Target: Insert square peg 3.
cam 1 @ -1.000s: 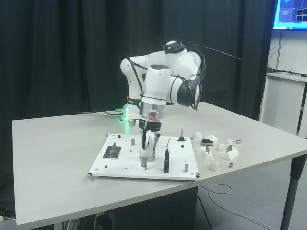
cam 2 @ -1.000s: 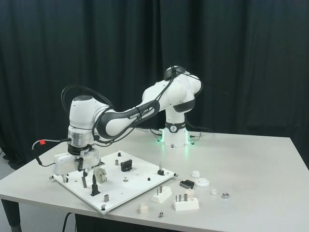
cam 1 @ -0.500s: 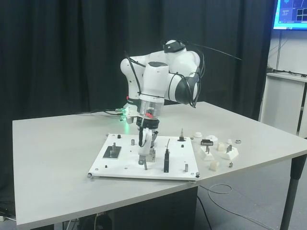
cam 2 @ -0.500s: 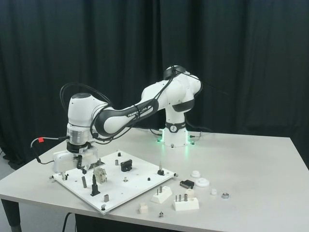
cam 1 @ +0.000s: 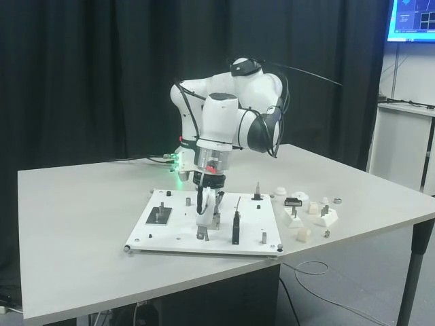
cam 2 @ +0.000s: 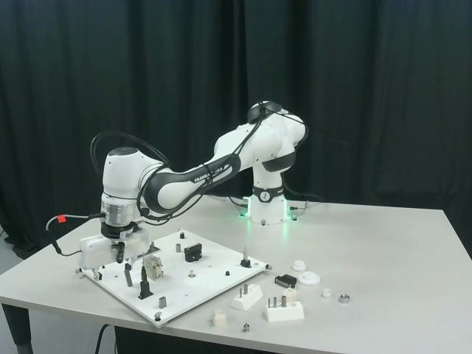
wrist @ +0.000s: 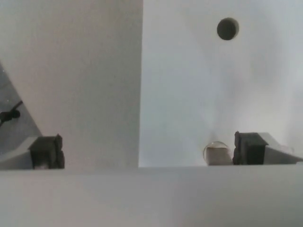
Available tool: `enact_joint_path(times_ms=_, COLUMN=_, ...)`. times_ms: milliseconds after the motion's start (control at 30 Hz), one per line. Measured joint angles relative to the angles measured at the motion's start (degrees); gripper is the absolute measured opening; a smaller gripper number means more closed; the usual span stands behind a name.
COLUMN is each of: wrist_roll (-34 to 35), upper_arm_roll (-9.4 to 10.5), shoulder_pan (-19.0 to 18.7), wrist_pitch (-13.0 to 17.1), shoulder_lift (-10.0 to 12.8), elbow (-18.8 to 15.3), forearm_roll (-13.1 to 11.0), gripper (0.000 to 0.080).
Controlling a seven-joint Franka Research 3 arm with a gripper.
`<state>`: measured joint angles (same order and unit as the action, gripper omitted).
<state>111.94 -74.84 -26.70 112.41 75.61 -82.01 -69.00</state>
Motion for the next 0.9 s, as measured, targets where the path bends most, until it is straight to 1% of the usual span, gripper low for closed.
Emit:
enact_joint_path(times_ms=167, wrist_roll=0.33, upper_arm_roll=0.62, shoulder_pan=0.29, wrist_pitch=0.44, shoulder_lift=0.01, elbow=0.22, forearm_roll=0.00, gripper=0.0800)
enact_joint_path(times_ms=400, wrist_roll=0.46, upper_arm_roll=0.59, shoulder_pan=0.36, wrist_pitch=0.48, shoulder_lift=0.00, elbow=0.22, forearm_roll=0.32, gripper=0.0800)
enact_joint_path(times_ms=633, wrist_roll=0.45, upper_arm_roll=-0.20, shoulder_pan=0.34, wrist_pitch=-0.20, shoulder_lift=-0.09, elbow=0.24, forearm_roll=1.15, gripper=0.0800)
enact_joint_path(times_ms=900, wrist_roll=0.39, upper_arm_roll=-1.74, shoulder_pan=0.28, wrist_pitch=-1.20, shoulder_lift=-0.09, elbow=0.26, forearm_roll=1.51, gripper=0.0800)
